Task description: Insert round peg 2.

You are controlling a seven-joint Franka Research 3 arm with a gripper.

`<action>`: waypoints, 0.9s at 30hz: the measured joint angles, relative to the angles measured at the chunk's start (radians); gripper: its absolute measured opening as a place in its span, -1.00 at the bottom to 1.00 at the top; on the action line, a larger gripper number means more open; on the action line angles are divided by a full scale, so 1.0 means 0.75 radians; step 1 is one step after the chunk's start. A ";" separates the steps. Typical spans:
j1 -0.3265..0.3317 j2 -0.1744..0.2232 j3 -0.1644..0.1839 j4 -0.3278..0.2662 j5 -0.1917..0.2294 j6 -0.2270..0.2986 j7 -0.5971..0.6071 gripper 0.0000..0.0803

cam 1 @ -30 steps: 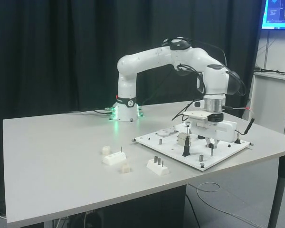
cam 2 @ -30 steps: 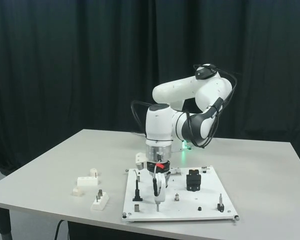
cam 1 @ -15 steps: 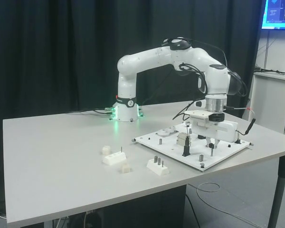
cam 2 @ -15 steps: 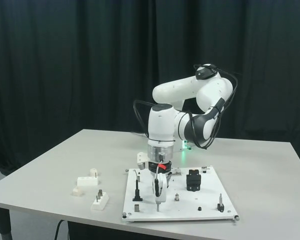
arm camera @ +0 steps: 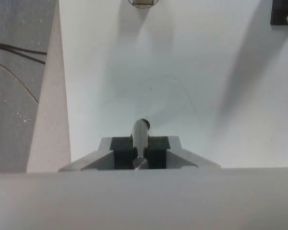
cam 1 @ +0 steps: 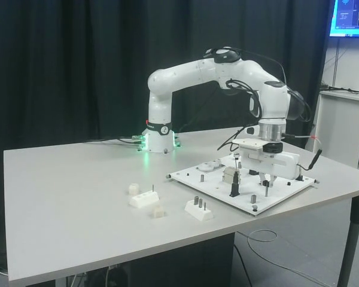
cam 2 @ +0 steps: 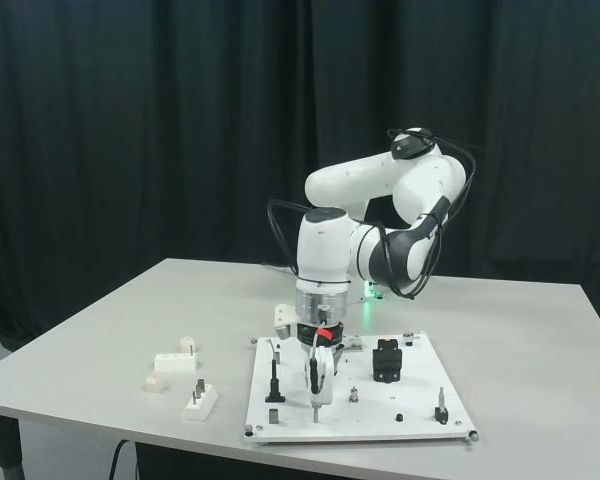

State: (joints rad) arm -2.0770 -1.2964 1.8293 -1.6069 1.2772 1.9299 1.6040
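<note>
Bare white board face (arm camera: 149, 72) open around the gripped peg. Thin black upright post (cam 2: 273, 385) just beside toward the board's near-left corner; black block (cam 2: 386, 360) and small studs (cam 2: 353, 395) toward the right edge.

Smooth matt white board (arm camera: 192, 72), dull metal peg (arm camera: 140, 136), matt grey table (cam 1: 60, 185).

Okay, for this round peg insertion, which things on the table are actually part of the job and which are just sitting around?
Part of the job:
- thin grey round peg, clamped in the gripper
- flat white assembly board beneath it

Just lying about:
- white block with two pegs, off the board
- long white block with one thin pin
- two small white blocks
- black fixture on the board
</note>
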 joint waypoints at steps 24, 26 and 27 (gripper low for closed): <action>-0.003 -0.001 0.017 0.002 -0.014 0.026 0.018 -0.85; -0.003 -0.001 0.017 0.006 -0.028 0.040 0.006 -0.85; -0.003 -0.001 0.017 0.009 -0.037 0.046 0.002 -0.85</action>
State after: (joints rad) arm -2.0794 -1.2970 1.8418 -1.6001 1.2492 1.9646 1.6058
